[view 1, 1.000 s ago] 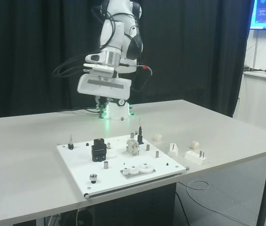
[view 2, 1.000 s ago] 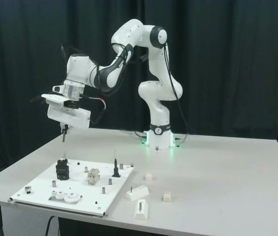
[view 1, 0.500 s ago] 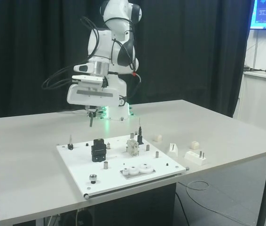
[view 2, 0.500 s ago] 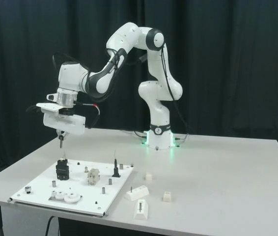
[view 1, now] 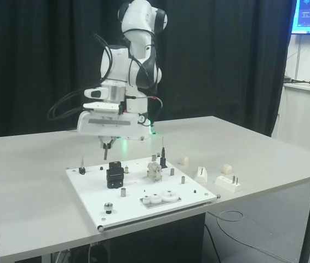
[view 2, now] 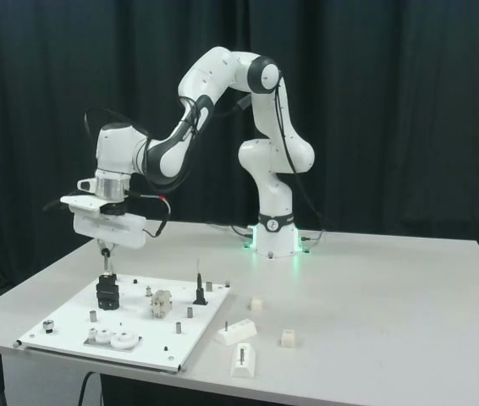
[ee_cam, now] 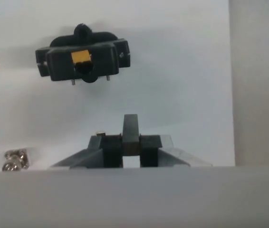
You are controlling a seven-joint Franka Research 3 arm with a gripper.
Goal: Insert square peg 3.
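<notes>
The square peg is a short, slim bar with flat sides and a squared-off end, dark grey on its faces. In the wrist view it stands out past the fingertips, its upper part pinched between the two black finger pads. In the room views it shows only as a thin dark sliver pointing straight down below the hand.

The gripper is nearly closed, its fingers parted only by the width of the peg, which it holds upright. From the first room view the gripper hangs above the white assembly board, with the peg's lower end clear of the surface and not touching anything.

Below the peg tip and a little toward the board's middle stands a black fixture block, with a small square recess in its top face and two thin pins along one side. In the second room view the same block sits almost directly beneath the gripper, close under the peg but apart from it. A small metal screw-like part lies on the board off to one side of the fingers.
</notes>
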